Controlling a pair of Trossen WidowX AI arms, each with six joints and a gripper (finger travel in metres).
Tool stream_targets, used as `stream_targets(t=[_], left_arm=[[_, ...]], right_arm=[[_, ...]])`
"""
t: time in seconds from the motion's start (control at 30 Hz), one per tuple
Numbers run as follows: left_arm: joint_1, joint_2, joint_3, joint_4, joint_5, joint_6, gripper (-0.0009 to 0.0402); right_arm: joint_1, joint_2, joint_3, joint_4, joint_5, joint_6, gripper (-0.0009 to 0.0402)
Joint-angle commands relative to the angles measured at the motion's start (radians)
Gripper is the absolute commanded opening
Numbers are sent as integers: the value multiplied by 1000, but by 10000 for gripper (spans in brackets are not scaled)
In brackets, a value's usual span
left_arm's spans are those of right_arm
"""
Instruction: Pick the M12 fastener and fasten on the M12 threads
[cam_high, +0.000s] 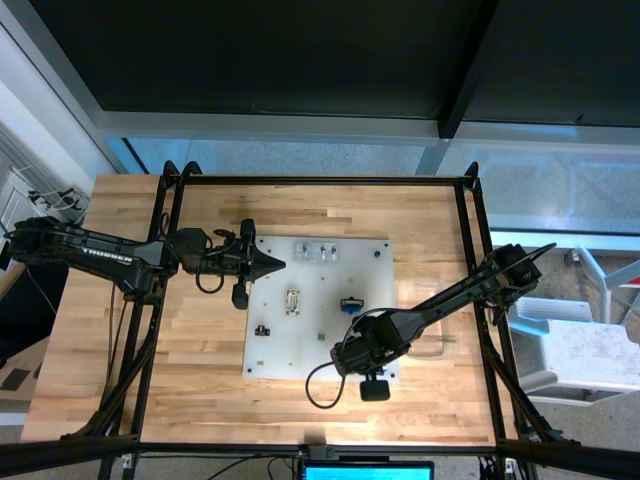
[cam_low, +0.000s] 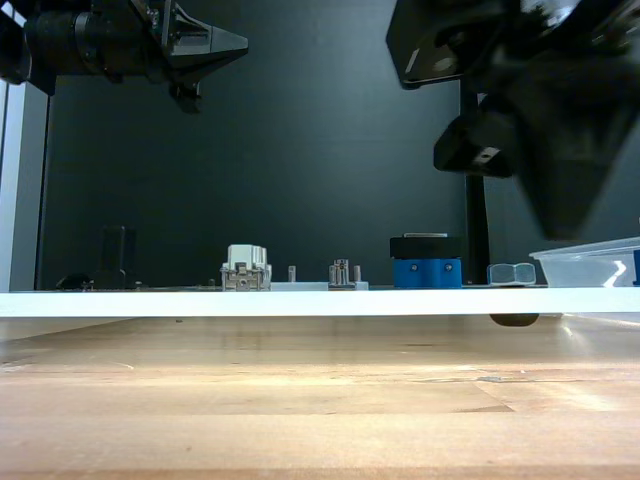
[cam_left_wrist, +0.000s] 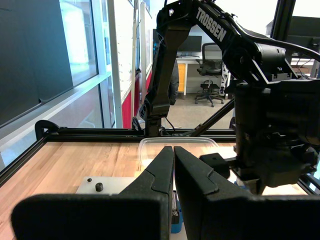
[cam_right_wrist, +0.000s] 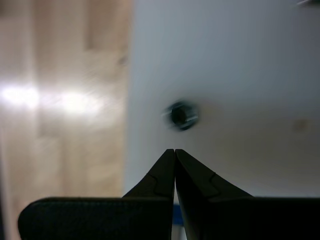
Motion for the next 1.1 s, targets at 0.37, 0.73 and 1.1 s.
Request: stream_targets(t=[0.37,0.73,1.1], left_arm=[[0,0,0,0,0,0,0],[0,0,0,0,0,0,0],[0,0,0,0,0,0,0]], right_arm=[[1,34,-1,21,95,34,0],[1,34,-5,42,-8,25,0],[1,25,-9,38,-172,-38,0]])
